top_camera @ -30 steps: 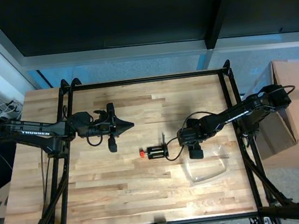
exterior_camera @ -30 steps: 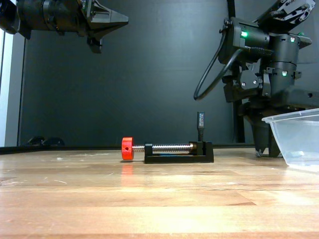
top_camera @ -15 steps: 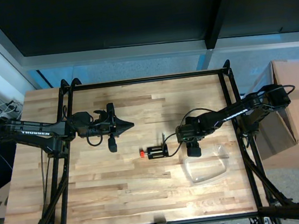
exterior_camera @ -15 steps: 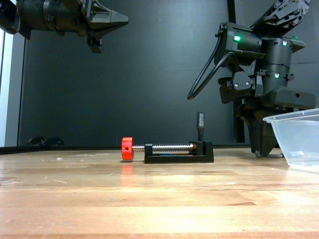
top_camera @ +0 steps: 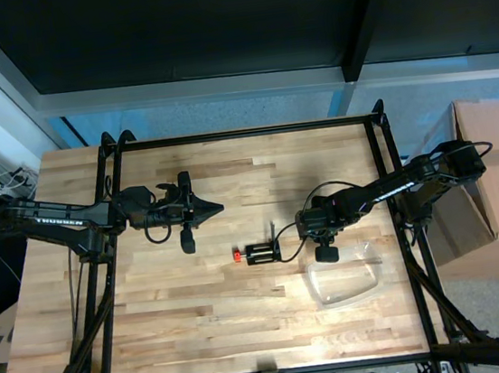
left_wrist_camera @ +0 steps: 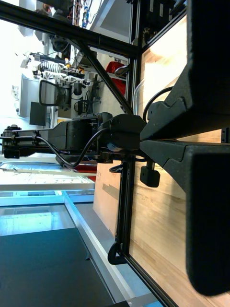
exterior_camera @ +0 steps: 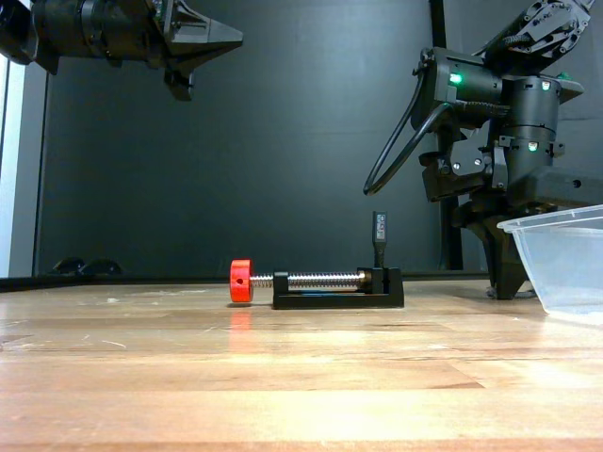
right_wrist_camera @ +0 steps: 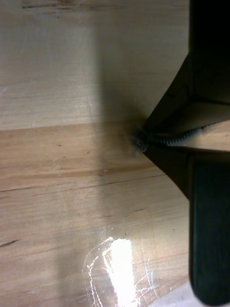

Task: Remove the USB-C connector from the USB-C receptacle and place in the container

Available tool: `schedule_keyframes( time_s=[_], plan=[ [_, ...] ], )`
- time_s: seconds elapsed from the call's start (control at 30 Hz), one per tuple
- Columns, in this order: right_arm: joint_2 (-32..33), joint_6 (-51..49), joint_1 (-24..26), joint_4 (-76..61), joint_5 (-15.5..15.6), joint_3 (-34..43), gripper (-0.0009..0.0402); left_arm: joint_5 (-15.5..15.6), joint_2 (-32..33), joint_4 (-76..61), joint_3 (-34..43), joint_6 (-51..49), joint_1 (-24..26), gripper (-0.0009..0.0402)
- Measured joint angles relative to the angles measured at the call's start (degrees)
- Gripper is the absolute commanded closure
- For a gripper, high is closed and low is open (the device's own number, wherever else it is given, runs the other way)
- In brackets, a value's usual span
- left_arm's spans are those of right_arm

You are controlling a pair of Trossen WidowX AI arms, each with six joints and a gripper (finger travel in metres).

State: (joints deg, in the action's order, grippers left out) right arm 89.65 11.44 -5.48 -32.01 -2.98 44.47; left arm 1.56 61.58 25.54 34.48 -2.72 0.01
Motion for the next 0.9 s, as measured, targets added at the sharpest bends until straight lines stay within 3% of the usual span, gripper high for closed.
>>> schedule_keyframes(
  time_s=[0.47,0.9],
  plan=[
    [-0.44,0.02,-0.02,-2.73,0.07,1.20,0.0394,0.02,0.00,0.00,0.02,0.00,0.00,0.0393],
    [-5.70,5.07,-1.99,-15.41,0.11,9.09,0.0394,0.00,0.00,0.02,0.00,0.00,0.00,0.0393]
  ],
)
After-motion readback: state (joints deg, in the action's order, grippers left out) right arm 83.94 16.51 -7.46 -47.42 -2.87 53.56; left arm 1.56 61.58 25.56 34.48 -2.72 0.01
